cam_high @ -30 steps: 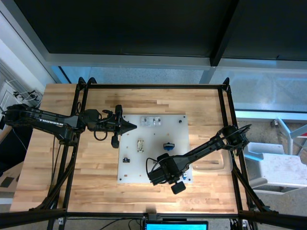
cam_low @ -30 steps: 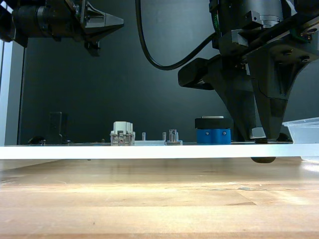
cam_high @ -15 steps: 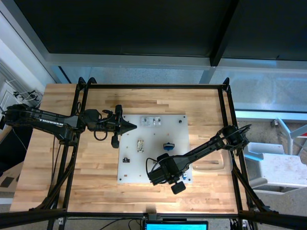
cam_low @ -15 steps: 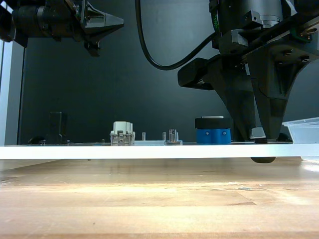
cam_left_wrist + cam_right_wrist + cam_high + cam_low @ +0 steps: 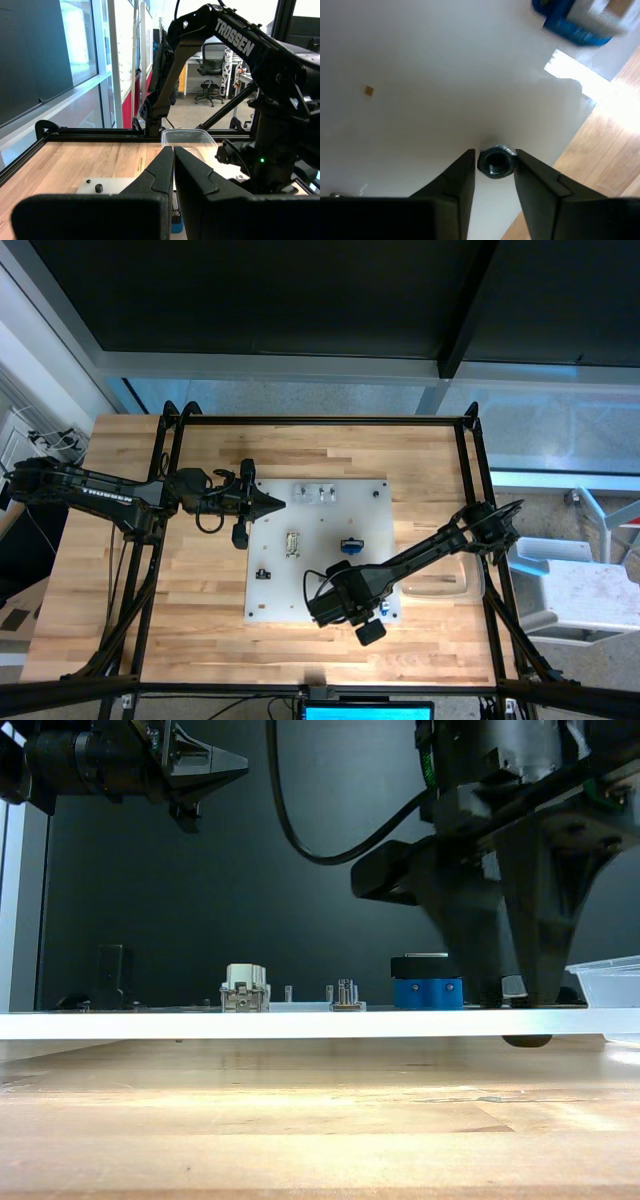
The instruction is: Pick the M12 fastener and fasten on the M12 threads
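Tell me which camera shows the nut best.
Right wrist view: nut close-up in the right claw, at the board's near right edge. Low view shows a sliver; the others, nothing. Left claw hangs over the board's left edge.

A pale butcher-block table [image 5: 120,620] filled the middle of the high view, under a dark overhead panel [image 5: 300,290] across the top. A white chair [image 5: 585,585] stood on grey floor [image 5: 545,515] at the right edge. In the left wrist view, daylight came through tall windows [image 5: 75,45], with an office chair [image 5: 210,82] beyond.
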You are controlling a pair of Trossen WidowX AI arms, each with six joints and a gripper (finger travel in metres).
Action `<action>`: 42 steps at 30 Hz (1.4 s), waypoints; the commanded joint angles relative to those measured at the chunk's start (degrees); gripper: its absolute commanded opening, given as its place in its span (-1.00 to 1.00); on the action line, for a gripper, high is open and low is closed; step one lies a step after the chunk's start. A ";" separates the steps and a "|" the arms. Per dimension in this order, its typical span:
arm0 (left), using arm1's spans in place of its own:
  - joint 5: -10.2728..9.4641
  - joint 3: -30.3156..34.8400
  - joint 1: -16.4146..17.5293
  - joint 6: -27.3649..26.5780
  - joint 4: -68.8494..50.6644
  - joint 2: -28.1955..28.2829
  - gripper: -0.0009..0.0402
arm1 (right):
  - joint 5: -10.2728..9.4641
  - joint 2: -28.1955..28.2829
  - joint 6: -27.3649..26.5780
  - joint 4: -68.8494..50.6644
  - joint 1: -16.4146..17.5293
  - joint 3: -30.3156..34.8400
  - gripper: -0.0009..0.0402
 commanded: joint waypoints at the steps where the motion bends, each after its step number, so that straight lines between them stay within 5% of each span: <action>1: 0.00 0.00 0.02 0.02 0.00 0.02 -0.96 | -0.15 -1.18 0.48 -0.83 0.13 0.09 -0.26; 11: 0.00 0.00 0.02 0.02 0.00 0.02 -0.96 | -0.17 -5.42 -0.59 -0.81 0.24 0.09 -0.21; 15: 0.00 0.00 0.02 0.02 0.00 0.02 -0.96 | 0.00 -7.91 -7.32 -1.11 0.22 0.09 -0.21; 20: 0.00 0.00 0.02 0.02 0.00 0.02 -0.96 | 0.59 -10.29 -22.58 -2.54 -0.13 0.09 -0.21; 31: 0.00 0.00 0.02 0.02 0.00 0.02 -0.96 | 8.81 -10.93 -54.42 -7.65 -0.72 0.09 -0.21; 42: 0.00 0.00 0.02 0.02 0.00 0.02 -0.96 | 9.01 -10.93 -96.37 -8.55 -0.52 0.09 -0.21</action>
